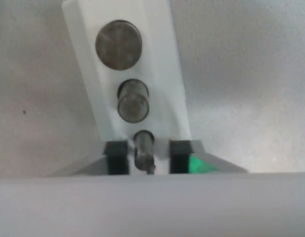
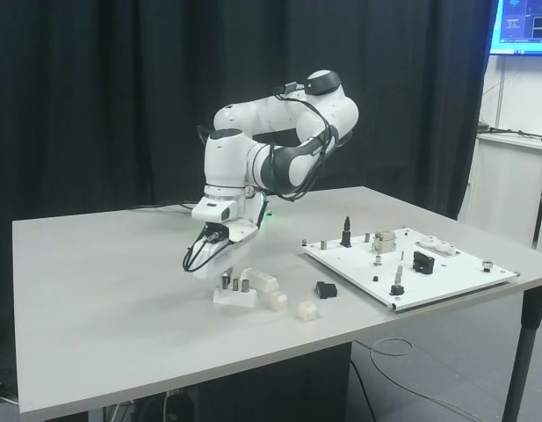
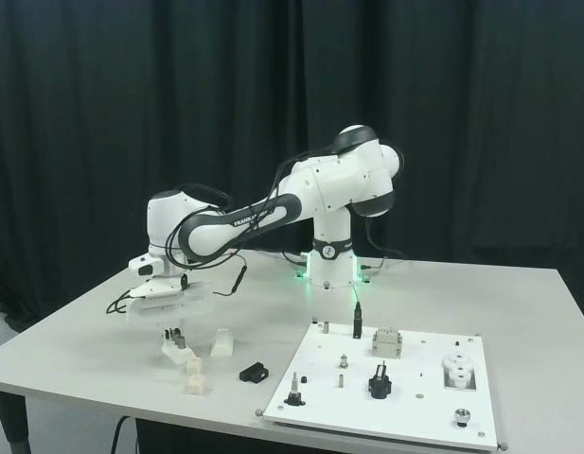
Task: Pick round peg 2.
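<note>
Wrist view: peg holder (image 1: 137, 69) cut off at frame edge, near end hidden behind fingers (image 1: 117, 157). Room views: pegs (image 3: 174, 336) too small to distinguish; gripper (image 2: 225, 269) contact unreadable.

faint lettering on the arm (image 3: 244, 222), unreadable

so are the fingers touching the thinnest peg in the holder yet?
Apart. In the wrist view, the thinnest peg stands between the black fingertips, with white holder visible on either side of it. The gripper is open, straddling it.
</note>
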You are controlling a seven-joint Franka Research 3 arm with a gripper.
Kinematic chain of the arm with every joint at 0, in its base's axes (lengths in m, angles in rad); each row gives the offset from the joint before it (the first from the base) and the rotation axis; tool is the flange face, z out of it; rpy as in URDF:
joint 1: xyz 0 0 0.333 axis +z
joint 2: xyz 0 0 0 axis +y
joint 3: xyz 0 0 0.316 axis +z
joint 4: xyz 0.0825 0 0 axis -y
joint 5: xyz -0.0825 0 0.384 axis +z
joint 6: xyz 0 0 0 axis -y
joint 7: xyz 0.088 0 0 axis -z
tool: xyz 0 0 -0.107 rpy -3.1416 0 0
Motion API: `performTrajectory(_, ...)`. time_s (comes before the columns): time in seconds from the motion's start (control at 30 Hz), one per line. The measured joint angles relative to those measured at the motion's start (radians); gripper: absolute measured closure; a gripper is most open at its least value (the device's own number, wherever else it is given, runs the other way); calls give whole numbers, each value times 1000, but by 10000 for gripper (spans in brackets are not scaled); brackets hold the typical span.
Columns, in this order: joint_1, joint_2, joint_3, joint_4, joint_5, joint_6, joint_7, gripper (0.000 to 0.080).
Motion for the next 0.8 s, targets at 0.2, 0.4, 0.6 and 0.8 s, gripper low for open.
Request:
performTrajectory(0.2, 5, 0, 0, -3, 1, 0, 1, 462)
performTrajectory(0.4, 8, 0, 0, -4, 1, 0, 2, 729)
performTrajectory(0.6, 9, 0, -1, -7, 2, 0, 8, 729)
performTrajectory(0.8, 14, 0, -5, -15, 2, -1, 27, 728)
